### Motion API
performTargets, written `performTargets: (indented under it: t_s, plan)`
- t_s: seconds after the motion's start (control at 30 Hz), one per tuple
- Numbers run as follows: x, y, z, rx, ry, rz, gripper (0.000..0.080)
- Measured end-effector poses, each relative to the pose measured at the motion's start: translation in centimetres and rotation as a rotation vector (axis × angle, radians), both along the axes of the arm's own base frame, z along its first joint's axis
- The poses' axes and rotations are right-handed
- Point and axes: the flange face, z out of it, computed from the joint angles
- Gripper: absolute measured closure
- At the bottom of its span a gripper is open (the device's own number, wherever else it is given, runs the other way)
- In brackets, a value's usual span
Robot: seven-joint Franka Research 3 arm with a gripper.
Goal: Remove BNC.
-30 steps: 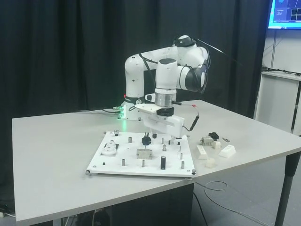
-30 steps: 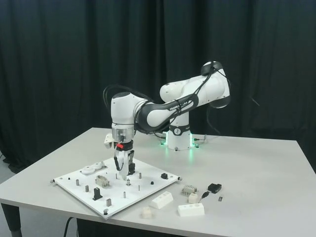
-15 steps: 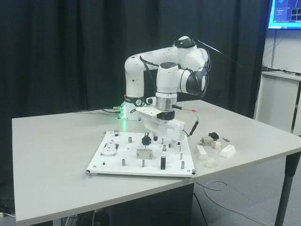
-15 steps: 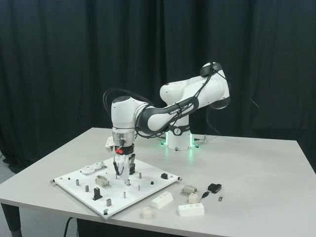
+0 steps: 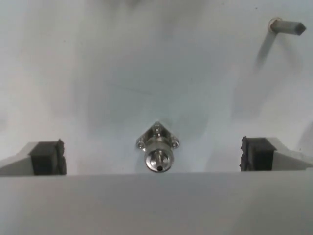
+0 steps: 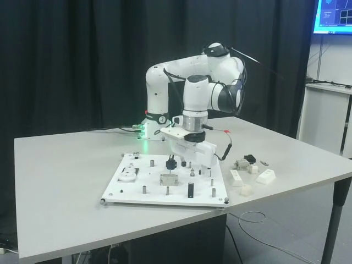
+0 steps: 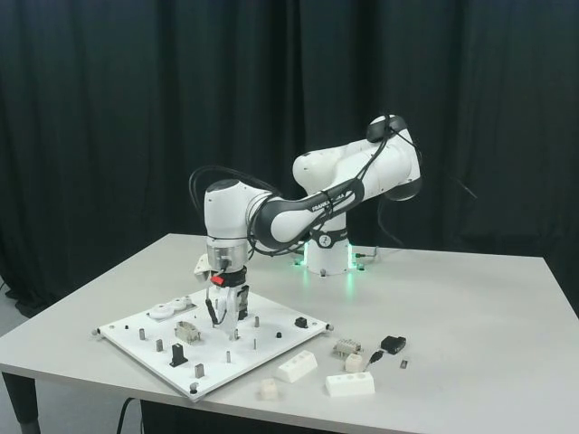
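In the wrist view the BNC connector (image 5: 157, 149), a small grey metal socket on a diamond-shaped flange, stands upright on the white board (image 5: 146, 63). My gripper (image 5: 151, 155) is open, with one black pad (image 5: 46, 157) on each side of the connector and wide gaps to both. In the room views the gripper (image 6: 190, 164) (image 7: 223, 315) hangs low over the middle of the board (image 6: 126, 192) (image 7: 244, 362). I cannot pick out the connector itself under the hand in those views.
A thin grey post (image 5: 286, 27) stands near the connector. The board also carries a black knob (image 6: 171, 163), a grey block (image 6: 169, 180), a white round part (image 6: 127, 175) and several pegs. White blocks (image 6: 265, 176) (image 7: 350, 383) and a black plug (image 6: 249, 158) lie beside it.
The arm has brought the open gripper down closer to the board over the last second. Nothing on the board has moved.
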Motion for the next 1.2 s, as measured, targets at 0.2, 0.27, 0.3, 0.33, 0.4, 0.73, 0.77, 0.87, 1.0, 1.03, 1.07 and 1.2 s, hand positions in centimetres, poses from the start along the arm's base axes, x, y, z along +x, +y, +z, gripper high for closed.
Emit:
performTargets:
  t_s: [0.2,0.27,0.3,0.33,0.4,0.73,0.77,0.87,1.0,1.03,1.07,1.2]
  plan:
    - [0.1,0.0,-0.3,0.002,-0.012,-0.004,0.0003]
    - [0.1,0.0,-0.3,0.000,-0.016,-0.005,0.0003]
    - [0.2,0.0,-0.4,-0.001,-0.018,-0.005,0.0003]
    - [0.2,0.0,-0.4,-0.003,-0.019,-0.005,0.0003]
    - [0.2,-0.1,-0.4,-0.006,-0.021,-0.004,0.0003]
    - [0.2,-0.1,-0.8,-0.019,-0.025,0.001,0.0003]
    - [0.2,-0.1,-0.8,-0.020,-0.025,0.001,0.0003]
    - [0.2,-0.1,-1.0,-0.019,-0.022,0.001,0.0003]
    - [0.2,0.0,-1.3,-0.017,-0.018,0.007,0.0003]
    - [0.1,0.0,-1.3,-0.016,-0.017,0.011,0.0003]
    - [0.1,0.0,-1.4,-0.016,-0.017,0.015,0.0003]
    - [0.1,0.0,-1.5,-0.015,-0.015,0.027,0.0126]
